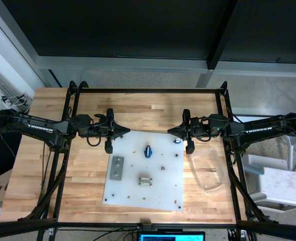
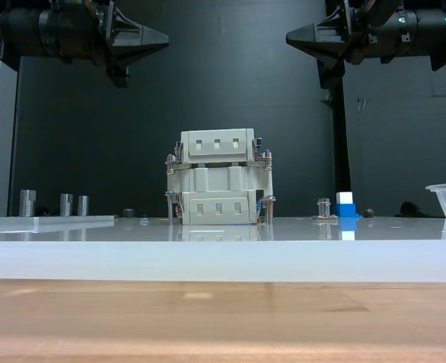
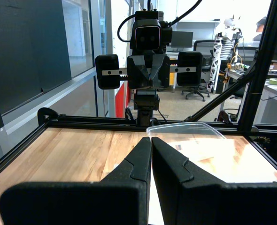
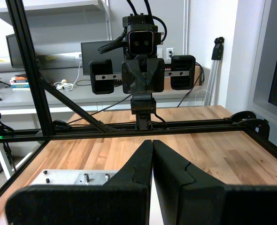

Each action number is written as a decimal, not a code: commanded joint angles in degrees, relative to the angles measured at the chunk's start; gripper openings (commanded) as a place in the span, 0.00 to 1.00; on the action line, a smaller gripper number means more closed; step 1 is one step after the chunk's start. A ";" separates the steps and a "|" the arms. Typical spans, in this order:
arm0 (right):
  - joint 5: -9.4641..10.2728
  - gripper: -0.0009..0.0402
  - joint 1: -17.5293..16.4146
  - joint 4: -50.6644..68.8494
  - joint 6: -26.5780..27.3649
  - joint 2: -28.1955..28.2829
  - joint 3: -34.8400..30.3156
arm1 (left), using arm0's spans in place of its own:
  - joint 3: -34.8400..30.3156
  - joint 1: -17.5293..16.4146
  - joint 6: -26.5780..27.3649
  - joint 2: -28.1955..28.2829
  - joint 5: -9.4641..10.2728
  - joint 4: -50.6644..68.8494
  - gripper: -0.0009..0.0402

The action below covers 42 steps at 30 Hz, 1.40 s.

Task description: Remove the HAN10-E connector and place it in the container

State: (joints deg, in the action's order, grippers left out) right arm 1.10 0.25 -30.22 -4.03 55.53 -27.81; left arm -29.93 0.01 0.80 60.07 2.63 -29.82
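The HAN10-E connector [image 1: 145, 181] is a small beige-grey block standing on the white task board [image 1: 160, 193] near its front edge; in the low view the connector [image 2: 218, 178] fills the centre. The container [image 1: 207, 169], a clear tray, lies on the table right of the board, and its rim [image 3: 185, 126] shows in the left wrist view. My left gripper [image 1: 128, 131] hovers shut over the board's far left corner, high above the table [image 2: 165, 36]. My right gripper [image 1: 170, 131] hovers shut over the far right part, facing the left one [image 2: 289, 35]. Neither touches anything.
A longer grey block [image 1: 117, 167] lies on the board's left part. A blue upright connector [image 1: 148, 150] stands near the board's middle, with small pegs [image 1: 163, 167] nearby. A black frame [image 1: 148, 91] borders the wooden table. A small blue-and-white piece [image 2: 346, 204] shows at the right.
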 commanded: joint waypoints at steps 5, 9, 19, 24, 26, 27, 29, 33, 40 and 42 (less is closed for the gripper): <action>0.02 0.02 -0.28 0.37 -0.02 0.02 0.00 | -0.02 -0.02 0.00 0.02 0.00 -0.02 0.02; 0.02 0.02 -0.28 0.37 -0.02 0.02 0.00 | -0.02 0.00 0.00 0.02 -0.02 -0.02 0.02; 0.39 0.02 -0.37 -0.63 -3.72 0.02 0.00 | -0.02 -0.02 0.00 0.02 -0.02 -0.02 0.02; 2.10 0.02 -0.61 -0.81 -4.74 0.02 0.00 | -0.02 -0.02 0.00 0.02 -0.02 -0.02 0.02; 2.01 0.02 -0.94 -1.03 -4.92 0.02 0.00 | -0.02 0.00 0.00 0.02 -0.02 -0.02 0.02; 2.01 0.02 -1.05 -1.07 -4.92 0.02 0.00 | -0.02 -0.02 0.00 0.02 -0.02 -0.02 0.02; 2.01 0.02 -1.07 -1.16 -5.22 0.02 0.00 | -0.02 -0.02 0.00 0.02 -0.02 -0.02 0.02; 2.01 0.02 -1.18 -0.63 -6.27 0.02 -0.37 | -0.02 0.00 0.00 0.02 -0.02 -0.02 0.02; 2.56 0.02 -1.42 19.32 -2.62 2.84 -13.25 | -0.02 -0.02 0.00 0.02 -0.02 -0.02 0.02; 3.02 0.02 -1.49 24.30 -2.56 4.46 -17.16 | -0.02 -0.02 0.00 0.02 0.00 -0.04 0.02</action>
State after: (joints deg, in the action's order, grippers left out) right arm 3.90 -1.19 -8.93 -6.72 59.00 -42.61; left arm -29.95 0.01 0.82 60.07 2.63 -29.85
